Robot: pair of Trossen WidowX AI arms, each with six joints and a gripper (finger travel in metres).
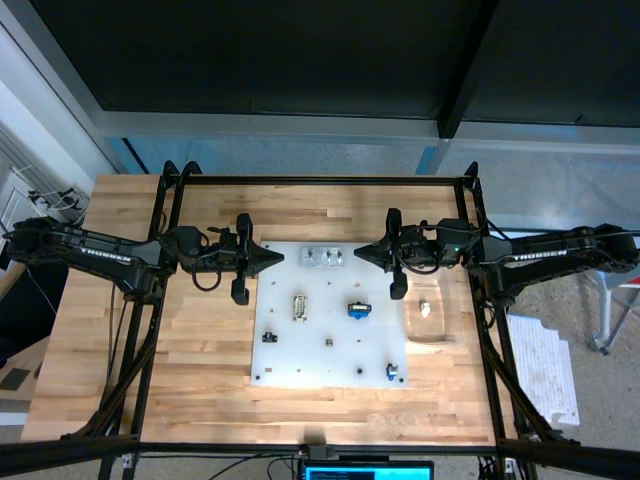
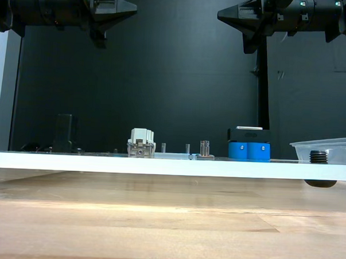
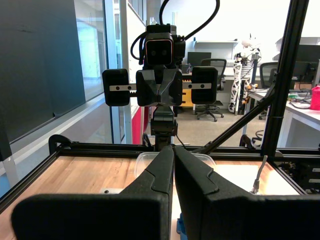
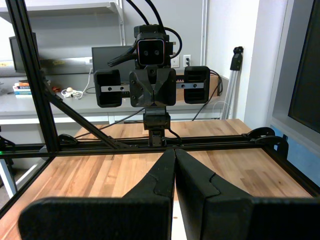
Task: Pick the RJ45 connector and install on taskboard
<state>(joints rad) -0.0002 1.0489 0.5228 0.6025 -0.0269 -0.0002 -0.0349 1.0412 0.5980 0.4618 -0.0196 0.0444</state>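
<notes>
Both arms hang above the far edge of the white board (image 1: 300,350), their tips pointing at each other. The left gripper (image 1: 278,258) is pressed together, holding nothing. The right gripper (image 1: 360,253) is also pressed together and empty. The clear tray (image 1: 445,325) sits on the surface just right of the board, and the white block (image 1: 425,309) in it looks pale, with nothing darker on top. The blue jack (image 1: 391,373) at the board's near right corner carries a small pale-grey top. I cannot tell whether the connector sits in it.
</notes>
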